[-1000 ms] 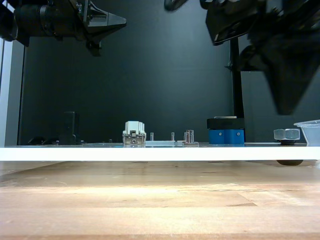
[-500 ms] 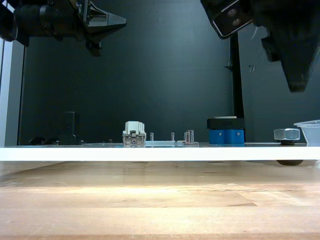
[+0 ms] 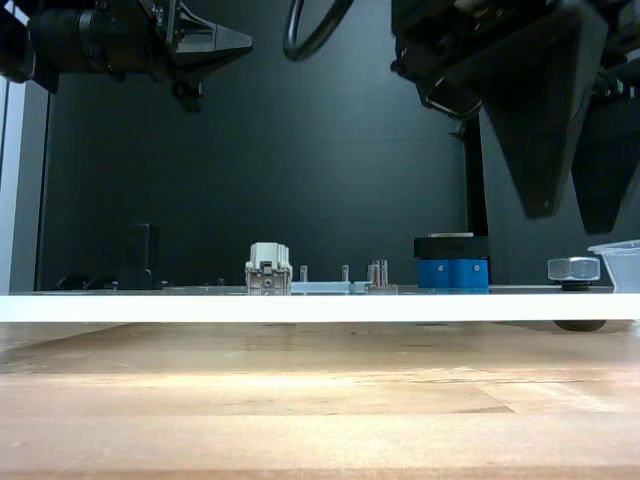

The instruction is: Unfasten the M12 nut and place it in the container

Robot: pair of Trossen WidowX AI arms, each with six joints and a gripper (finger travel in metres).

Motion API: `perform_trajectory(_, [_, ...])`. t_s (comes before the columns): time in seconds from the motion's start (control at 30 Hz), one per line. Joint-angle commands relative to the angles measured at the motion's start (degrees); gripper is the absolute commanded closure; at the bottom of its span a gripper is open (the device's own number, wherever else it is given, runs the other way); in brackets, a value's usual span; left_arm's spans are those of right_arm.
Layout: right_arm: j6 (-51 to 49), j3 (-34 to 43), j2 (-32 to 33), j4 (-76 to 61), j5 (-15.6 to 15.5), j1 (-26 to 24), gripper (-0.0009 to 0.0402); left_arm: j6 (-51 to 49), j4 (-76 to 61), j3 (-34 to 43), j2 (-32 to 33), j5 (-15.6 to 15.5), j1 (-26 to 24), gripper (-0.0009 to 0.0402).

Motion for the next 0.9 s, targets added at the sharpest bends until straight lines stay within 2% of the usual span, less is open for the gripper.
perform_trajectory(0.03, [0.5,0.0,1.4,2.4,-0.9,0.0,0.0124,0.0,0.0,0.0,0.0,0.0,0.0,0.0393])
perform_trajectory(0.3, [3.0,0.0,3.7,3.9,-1.5,0.0,0.0166,0.0,0.0,0.0,0.0,0.0,0.0,0.0393])
perform_trajectory(0.9, [1.6,0.0,3.8,2.1,-0.9,-0.6,0.0339,0.0,0.0,0.0,0.0,0.0,0.0,0.0393])
